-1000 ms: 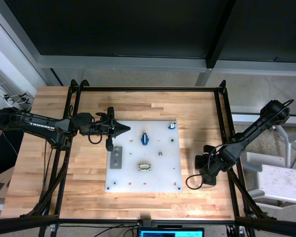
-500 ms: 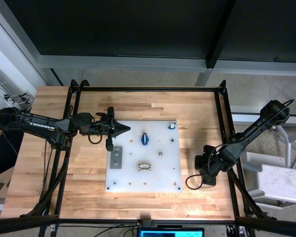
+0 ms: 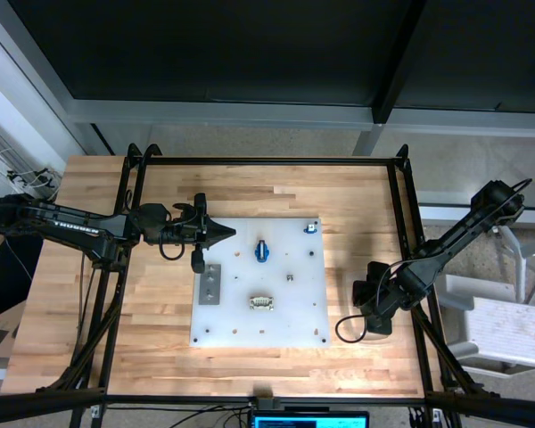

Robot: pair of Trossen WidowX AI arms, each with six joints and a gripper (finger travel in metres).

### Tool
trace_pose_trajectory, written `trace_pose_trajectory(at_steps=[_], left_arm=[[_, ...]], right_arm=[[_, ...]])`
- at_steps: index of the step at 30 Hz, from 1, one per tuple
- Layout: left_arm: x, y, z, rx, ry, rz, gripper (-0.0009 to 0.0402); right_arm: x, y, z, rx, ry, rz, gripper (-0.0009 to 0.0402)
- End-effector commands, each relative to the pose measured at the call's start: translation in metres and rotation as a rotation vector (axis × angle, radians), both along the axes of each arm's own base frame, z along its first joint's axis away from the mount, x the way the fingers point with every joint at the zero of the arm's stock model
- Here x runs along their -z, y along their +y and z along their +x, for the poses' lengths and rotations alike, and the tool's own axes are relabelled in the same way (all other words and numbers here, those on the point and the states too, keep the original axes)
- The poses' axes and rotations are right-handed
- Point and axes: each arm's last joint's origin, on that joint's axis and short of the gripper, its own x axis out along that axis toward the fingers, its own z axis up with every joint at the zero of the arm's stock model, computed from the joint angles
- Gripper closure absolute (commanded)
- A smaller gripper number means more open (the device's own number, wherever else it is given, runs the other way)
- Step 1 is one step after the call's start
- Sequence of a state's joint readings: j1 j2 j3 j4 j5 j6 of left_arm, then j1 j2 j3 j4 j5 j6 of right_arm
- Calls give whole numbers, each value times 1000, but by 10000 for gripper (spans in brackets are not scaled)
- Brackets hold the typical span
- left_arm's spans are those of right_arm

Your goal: Remove the HAN10-E connector and place it in the container

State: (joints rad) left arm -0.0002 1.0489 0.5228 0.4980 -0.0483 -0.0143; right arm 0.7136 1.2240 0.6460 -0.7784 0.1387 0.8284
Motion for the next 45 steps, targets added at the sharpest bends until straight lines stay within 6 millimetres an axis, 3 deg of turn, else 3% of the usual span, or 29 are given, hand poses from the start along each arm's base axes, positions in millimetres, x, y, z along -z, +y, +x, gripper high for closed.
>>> trace_pose_trajectory(at_steps=[1, 23, 45], left_arm=[[0, 0, 0, 0, 0, 0, 393], [0, 0, 0, 0, 0, 0, 393], [0, 0, 0, 0, 0, 0, 393]], right_arm=[[-3, -1, -1, 1, -9, 13, 134], [-59, -5, -6, 4, 9, -7, 139], [-65, -8, -9, 20, 18, -12, 139]])
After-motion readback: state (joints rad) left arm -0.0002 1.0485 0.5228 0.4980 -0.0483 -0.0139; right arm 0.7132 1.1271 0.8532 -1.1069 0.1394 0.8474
